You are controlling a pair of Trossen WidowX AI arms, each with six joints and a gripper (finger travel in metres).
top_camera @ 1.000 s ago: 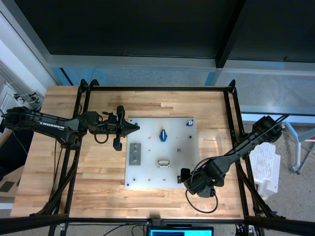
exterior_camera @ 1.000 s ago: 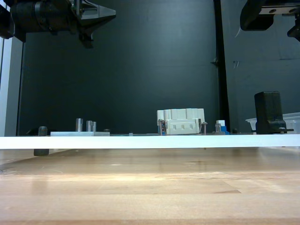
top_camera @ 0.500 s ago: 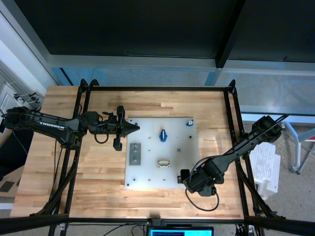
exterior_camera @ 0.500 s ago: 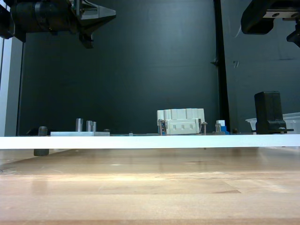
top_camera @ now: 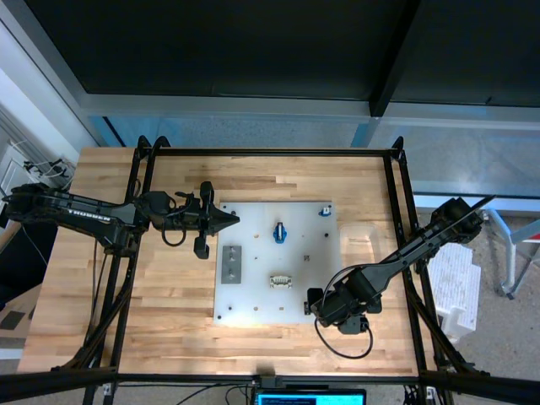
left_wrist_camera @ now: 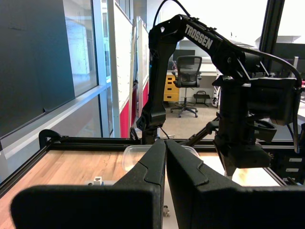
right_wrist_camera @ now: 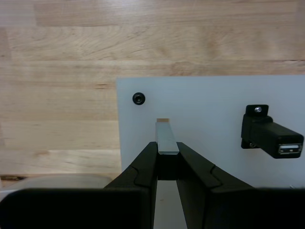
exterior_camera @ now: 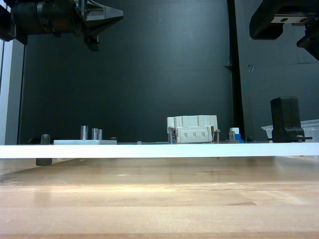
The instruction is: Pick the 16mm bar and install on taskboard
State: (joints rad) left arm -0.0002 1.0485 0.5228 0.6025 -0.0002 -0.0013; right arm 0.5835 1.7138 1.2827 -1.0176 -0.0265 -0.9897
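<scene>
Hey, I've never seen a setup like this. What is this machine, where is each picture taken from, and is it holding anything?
These are two robot arms at the sides of a wooden table. One picture looks down from above, one looks level along the table top, and two come from cameras on the arms' wrists. On the table lies a white taskboard with a blue knob, a grey block and a small connector. The left gripper hangs shut and empty above the board's far left edge. The right gripper, above the near right corner, pinches a small grey metal piece, the 16mm bar.
</scene>
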